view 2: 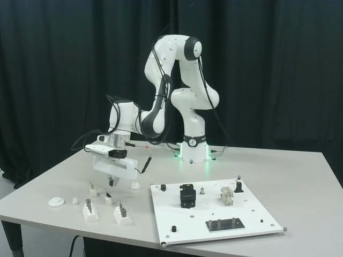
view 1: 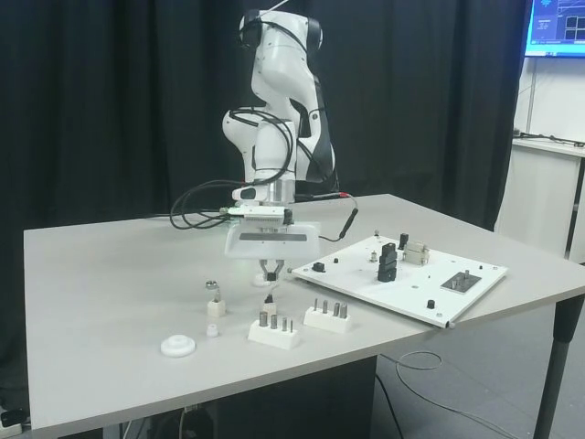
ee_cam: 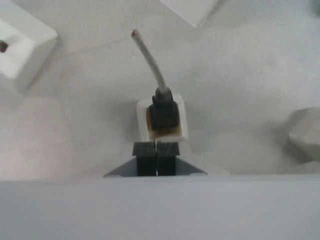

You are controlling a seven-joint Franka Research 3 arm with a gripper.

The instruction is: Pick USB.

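Note:
The USB plug [ee_cam: 162, 112] is black with a short grey cable stub [ee_cam: 150, 57]. It stands upright in a small white holder [ee_cam: 142, 117] on the grey table. My gripper [ee_cam: 156, 152] hangs just above it, its black fingers [ee_cam: 146, 159] shut together with nothing between them. In the first room view the gripper [view 1: 271, 271] hovers a little over the plug [view 1: 271, 300]. The second room view shows the same gap between gripper [view 2: 111, 182] and plug [view 2: 109, 196].
Two white blocks with pegs [view 1: 274, 331] [view 1: 329, 317] stand close in front of the holder. Another small holder [view 1: 215, 306] and a white disc [view 1: 177, 346] lie to the side. A white board [view 1: 416, 285] carrying several parts sits beyond them.

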